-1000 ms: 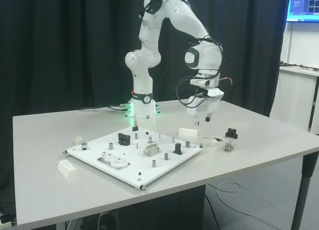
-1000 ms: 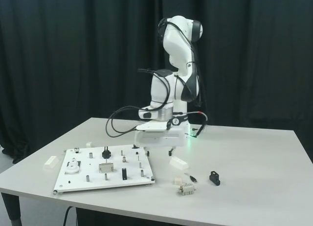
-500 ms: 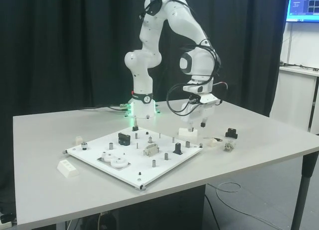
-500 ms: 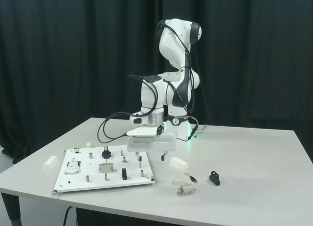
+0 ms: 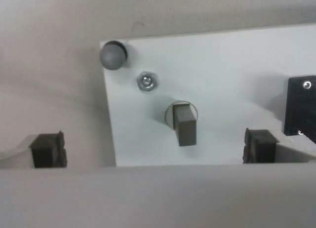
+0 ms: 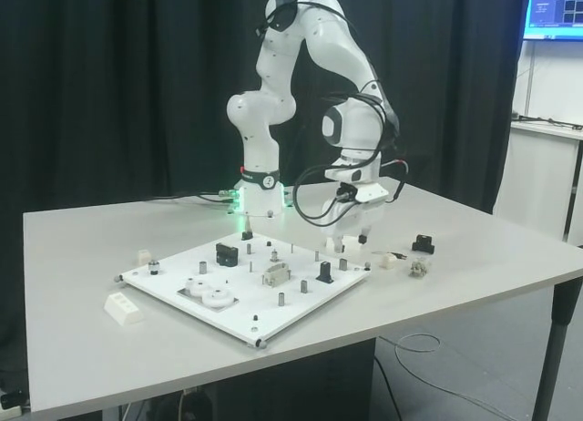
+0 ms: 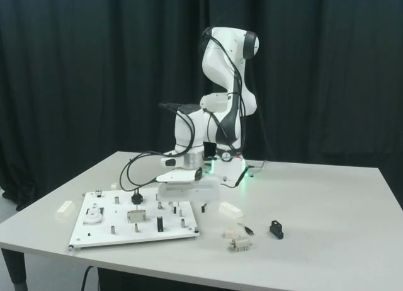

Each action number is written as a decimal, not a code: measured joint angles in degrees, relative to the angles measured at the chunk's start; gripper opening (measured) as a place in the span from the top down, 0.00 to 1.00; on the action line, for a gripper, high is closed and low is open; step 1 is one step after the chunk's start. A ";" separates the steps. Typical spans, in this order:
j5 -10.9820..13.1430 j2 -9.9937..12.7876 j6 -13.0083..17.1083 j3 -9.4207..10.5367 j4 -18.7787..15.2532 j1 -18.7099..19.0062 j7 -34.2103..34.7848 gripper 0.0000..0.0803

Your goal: Remove square peg 4.

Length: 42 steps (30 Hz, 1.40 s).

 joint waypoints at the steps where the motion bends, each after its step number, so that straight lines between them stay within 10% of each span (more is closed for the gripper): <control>1: 0.24 0.22 0.11 0.02 0.03 -0.14 -0.23 0.00; 40: 4.44 6.54 3.01 3.58 2.06 -5.31 -6.14 0.00; 42: 4.44 6.62 3.01 3.91 2.15 -5.65 -6.14 0.12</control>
